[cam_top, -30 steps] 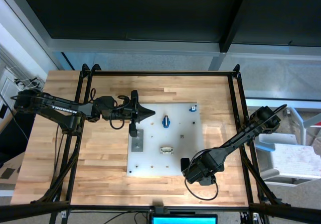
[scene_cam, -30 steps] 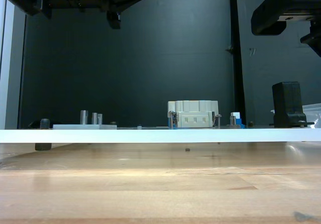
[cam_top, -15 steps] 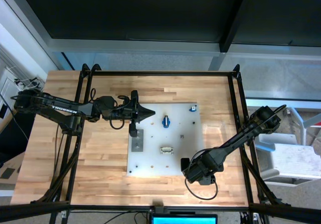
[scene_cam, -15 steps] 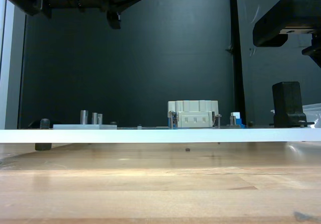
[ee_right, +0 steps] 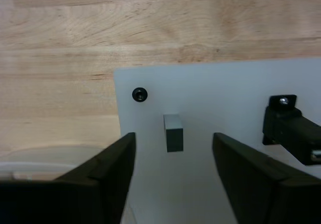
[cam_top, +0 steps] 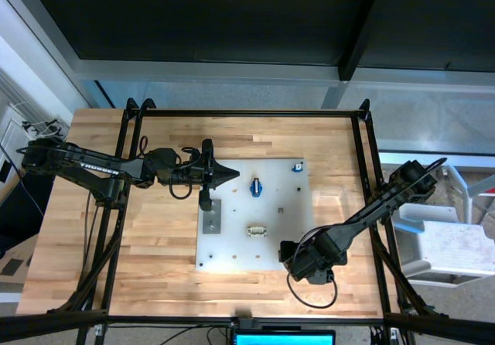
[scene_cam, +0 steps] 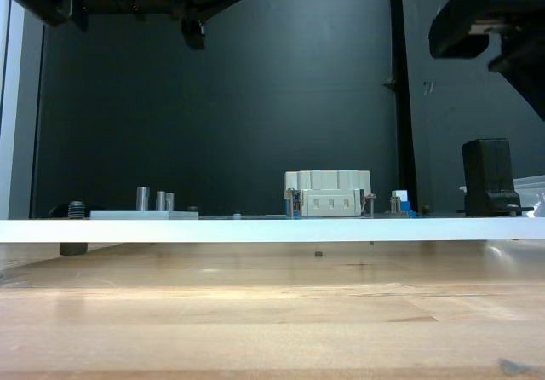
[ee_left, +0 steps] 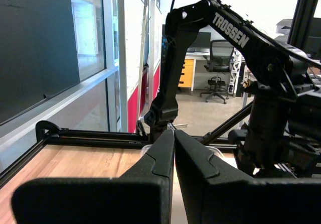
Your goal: Pick the 16mm bar and place in it's hole on the taskboard
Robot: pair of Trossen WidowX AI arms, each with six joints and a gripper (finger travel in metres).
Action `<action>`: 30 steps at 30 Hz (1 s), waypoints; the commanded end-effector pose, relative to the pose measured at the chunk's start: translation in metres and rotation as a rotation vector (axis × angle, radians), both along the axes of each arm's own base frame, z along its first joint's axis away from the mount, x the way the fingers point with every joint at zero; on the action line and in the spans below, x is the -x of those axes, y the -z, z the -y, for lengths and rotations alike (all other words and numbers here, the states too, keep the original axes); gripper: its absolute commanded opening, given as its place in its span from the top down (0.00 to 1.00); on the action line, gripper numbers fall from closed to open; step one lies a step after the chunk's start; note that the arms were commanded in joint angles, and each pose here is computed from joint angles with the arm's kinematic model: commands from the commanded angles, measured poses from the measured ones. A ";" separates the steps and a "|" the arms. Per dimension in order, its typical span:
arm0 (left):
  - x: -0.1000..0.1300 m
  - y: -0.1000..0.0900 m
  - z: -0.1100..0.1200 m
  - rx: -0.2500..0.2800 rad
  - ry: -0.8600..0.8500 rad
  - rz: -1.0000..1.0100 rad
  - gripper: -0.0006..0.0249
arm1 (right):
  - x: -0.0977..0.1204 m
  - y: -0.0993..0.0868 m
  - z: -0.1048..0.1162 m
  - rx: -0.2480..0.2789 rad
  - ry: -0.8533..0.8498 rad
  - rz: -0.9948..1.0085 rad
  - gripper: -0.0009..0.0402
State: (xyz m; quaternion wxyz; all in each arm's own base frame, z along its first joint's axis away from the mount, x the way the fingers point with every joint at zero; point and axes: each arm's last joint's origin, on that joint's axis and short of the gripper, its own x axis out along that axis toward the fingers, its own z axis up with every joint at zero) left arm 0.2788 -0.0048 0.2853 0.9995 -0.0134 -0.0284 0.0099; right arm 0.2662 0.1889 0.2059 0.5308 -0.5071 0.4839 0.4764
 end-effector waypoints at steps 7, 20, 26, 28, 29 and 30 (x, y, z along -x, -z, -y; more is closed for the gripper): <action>0.000 0.000 0.000 0.000 0.000 0.000 0.98 | 0.009 -0.021 0.005 -0.022 -0.003 0.035 0.31; 0.000 0.000 0.000 0.000 0.000 0.000 0.98 | 0.013 -0.028 0.008 -0.027 -0.006 0.047 0.31; 0.000 0.000 0.000 0.000 0.000 0.000 0.98 | 0.013 -0.028 0.007 -0.029 -0.006 0.048 0.31; 0.000 0.000 0.000 0.000 0.000 0.000 0.98 | 0.013 -0.028 0.007 -0.028 -0.006 0.048 0.31; 0.000 0.000 0.000 0.000 0.000 0.000 0.98 | 0.013 -0.028 0.007 -0.028 -0.006 0.048 0.31; 0.000 0.000 0.000 0.000 0.000 0.001 0.98 | 0.013 -0.028 0.007 -0.028 -0.006 0.047 0.31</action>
